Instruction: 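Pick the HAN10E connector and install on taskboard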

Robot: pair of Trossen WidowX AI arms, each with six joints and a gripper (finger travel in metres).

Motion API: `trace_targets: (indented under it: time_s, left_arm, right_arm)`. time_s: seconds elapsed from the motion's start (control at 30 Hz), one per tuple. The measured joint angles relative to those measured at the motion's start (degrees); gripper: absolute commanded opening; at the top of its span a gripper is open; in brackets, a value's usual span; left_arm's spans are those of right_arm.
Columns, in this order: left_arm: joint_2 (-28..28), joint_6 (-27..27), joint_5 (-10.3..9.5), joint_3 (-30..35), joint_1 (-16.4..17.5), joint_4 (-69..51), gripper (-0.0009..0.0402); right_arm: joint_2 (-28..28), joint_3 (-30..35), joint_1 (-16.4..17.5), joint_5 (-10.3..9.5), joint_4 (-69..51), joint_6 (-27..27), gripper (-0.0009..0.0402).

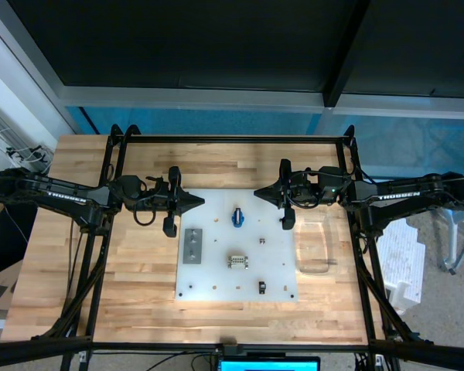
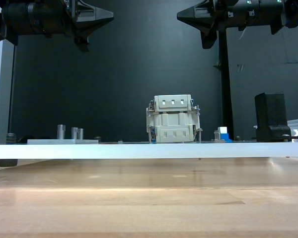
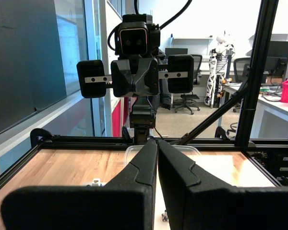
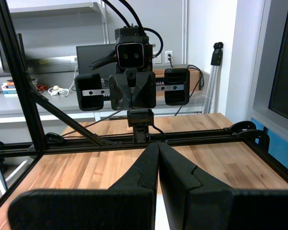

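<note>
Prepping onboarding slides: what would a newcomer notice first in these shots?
The two arms mirror each other: the left gripper and right gripper, both shut, hang tip toward tip above the far part of the white taskboard, touching nothing. Below, the beige HAN10E connector stands upright near the board's middle, apart from the grey metal block to its left in the high view.

A wooden table point(image 1: 85, 278) fills the middle. A clear plastic tray point(image 1: 317, 271) lies on its right half. A black metal frame point(image 1: 232, 140) runs along its edges. A lit screen point(image 1: 269, 363) sits at its near edge, and white paper point(image 1: 402, 251) lies off its right side.
</note>
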Motion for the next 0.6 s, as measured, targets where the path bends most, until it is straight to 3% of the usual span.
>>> trace_targets:
  time_s: [0.6]
  left_arm:
    - [0.00,0.00,0.00,0.02,0.00,0.00,0.0001]
  right_arm:
    - [0.00,-2.05,0.11,0.07,2.82,0.46,0.0000]
